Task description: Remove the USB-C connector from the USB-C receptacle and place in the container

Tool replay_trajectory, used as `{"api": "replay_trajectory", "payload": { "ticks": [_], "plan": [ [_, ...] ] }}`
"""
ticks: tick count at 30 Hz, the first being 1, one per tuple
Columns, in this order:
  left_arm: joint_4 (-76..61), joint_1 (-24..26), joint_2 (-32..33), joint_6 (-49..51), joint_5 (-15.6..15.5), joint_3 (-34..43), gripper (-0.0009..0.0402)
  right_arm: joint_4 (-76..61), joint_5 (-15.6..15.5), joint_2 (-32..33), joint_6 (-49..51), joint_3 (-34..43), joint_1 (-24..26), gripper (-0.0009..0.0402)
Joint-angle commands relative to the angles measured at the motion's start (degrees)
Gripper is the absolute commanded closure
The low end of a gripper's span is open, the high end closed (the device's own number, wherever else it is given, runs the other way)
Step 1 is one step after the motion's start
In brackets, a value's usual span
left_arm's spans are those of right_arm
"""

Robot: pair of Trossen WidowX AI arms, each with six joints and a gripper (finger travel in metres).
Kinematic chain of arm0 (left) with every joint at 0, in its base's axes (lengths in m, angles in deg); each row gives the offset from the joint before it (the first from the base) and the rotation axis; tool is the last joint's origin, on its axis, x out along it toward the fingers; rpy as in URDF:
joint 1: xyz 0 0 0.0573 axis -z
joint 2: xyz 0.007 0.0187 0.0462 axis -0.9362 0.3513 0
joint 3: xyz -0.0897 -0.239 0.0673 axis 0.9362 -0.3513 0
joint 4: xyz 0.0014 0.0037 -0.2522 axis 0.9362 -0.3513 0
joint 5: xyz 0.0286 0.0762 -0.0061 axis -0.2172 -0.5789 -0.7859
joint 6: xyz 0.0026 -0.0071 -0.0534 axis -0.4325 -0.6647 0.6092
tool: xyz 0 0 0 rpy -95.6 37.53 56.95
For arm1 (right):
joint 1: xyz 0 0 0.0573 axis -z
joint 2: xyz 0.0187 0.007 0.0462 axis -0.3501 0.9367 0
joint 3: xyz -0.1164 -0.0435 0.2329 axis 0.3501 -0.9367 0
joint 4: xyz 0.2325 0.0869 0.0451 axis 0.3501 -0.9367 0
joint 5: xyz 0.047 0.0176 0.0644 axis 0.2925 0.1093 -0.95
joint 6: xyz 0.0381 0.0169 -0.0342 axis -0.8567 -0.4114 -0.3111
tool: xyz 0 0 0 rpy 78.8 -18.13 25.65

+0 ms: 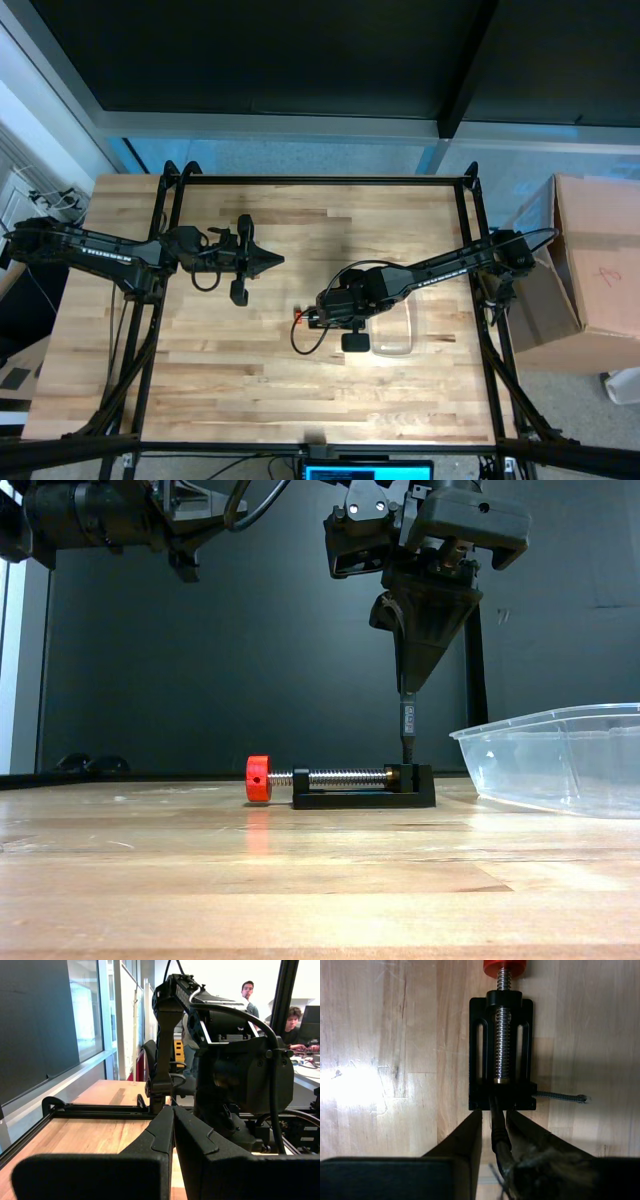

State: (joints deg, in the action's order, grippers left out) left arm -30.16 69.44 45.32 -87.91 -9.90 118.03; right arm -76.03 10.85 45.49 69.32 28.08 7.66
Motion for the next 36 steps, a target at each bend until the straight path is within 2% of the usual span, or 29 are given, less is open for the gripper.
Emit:
{"api": "replay_trajectory", "payload": {
  "ticks": [1, 4, 7, 21, 28, 36],
  "plan": [
    [0.0, 0.0, 0.02, 0.0, 0.0, 0.02, 0.0393, 0.02, 0.04, -0.04, -0.07, -0.04, 0.09, 0.0369],
    [0.0, 0.0, 0.02, 0.0, 0.0, 0.02, 0.0393, -0.02, 0.04, -0.07, -0.02, -0.04, 0.11, 0.0397],
    [0.0, -0.02, 0.0, 0.0, 0.0, 0.02, 0.0393, -0.07, 0.04, -0.07, -0.24, -0.04, 0.11, 0.0388],
    [0.0, 0.0, 0.0, 0.0, 0.0, 0.02, 0.0393, -0.79, 0.28, -2.1, -0.66, 0.79, 0.24, 0.0393],
    [0.0, -0.02, 0.02, 0.0, 0.0, 0.02, 0.0393, -5.57, 0.33, -3.61, -0.66, 2.62, 0.22, 0.0393],
    [0.0, 0.0, 0.0, 0.0, 0.0, 0.02, 0.0393, -8.92, 0.31, -9.64, -5.05, -4.07, -2.62, 0.0393]
  ]
}}
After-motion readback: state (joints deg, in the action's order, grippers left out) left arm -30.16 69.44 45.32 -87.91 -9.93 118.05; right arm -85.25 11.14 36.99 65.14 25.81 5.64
